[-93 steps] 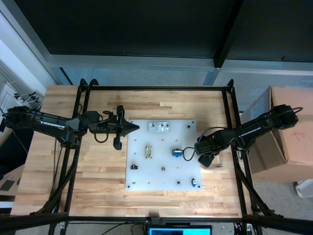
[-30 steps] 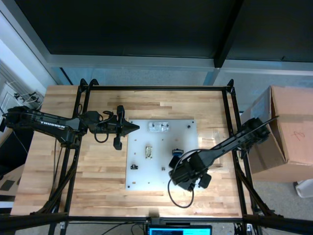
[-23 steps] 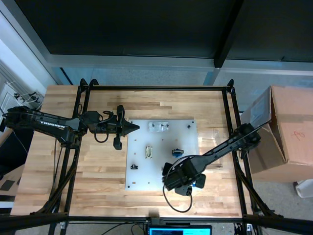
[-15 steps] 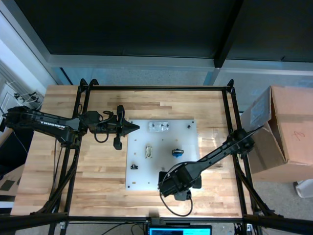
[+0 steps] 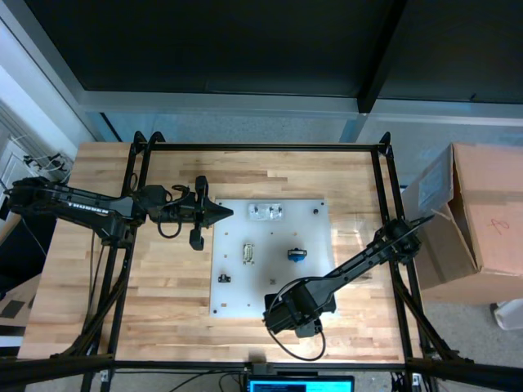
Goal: Pick the M12 nut and place it on its threads and fasten
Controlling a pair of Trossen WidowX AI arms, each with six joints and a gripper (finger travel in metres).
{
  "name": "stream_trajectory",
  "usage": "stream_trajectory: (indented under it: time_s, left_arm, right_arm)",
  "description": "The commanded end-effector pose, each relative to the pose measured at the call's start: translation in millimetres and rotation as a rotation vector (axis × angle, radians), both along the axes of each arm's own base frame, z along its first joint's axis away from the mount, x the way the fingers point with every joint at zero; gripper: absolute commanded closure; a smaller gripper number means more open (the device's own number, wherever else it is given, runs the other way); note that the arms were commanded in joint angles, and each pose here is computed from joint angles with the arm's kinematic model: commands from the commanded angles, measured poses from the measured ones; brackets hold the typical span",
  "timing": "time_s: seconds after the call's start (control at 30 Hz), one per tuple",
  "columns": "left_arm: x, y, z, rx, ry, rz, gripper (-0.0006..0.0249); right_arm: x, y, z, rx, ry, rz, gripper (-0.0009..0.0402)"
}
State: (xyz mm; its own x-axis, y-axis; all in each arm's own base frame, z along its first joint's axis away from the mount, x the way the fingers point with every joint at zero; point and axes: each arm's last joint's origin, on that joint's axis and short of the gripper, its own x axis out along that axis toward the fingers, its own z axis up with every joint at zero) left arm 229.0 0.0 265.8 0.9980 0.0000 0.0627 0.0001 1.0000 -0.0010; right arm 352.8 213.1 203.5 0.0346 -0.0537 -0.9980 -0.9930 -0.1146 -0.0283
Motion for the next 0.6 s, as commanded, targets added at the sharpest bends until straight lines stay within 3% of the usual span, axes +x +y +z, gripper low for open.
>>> stream_trajectory:
  time_s: [0.03, 0.6]
  left_arm:
    - [0.0, 0.1, 0.0, 0.000, 0.000, 0.000, 0.0243]
    - [0.0, 0.0, 0.0, 0.000, 0.000, 0.000, 0.0243]
  right_arm:
    - [-2.0, 2.1, -2.0, -0.002, 0.005, 0.005, 0.0361]
    - [-4.0, 3.9, -9.8, 0.003, 0.002, 0.006, 0.0362]
